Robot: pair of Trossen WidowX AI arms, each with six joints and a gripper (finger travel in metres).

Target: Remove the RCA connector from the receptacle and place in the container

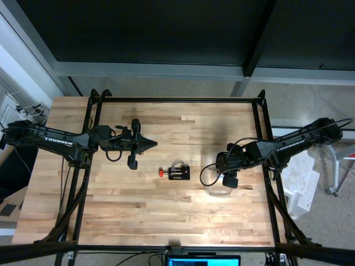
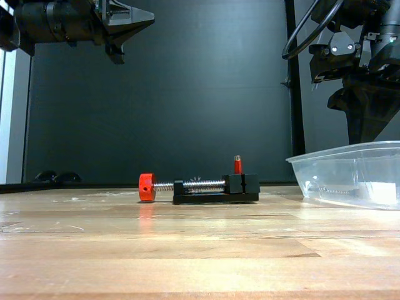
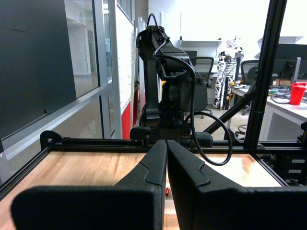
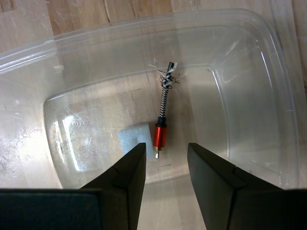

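Job looking done: I'm hovering the right gripper wide over the clear plastic tray containing the slim red-and-silver RCA plug, left gripper closed at nine o'clock.

Left gripper high, left of receptacle; right gripper over container, fingers spread; receptacle unobstructed above.

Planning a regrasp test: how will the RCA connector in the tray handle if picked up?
Likely light: the RCA connector is tiny inside the container. Its braided tail looks floppy and frayed; the round red barrel may roll. The right gripper hovers open above it; the left gripper is shut, parked high at left.
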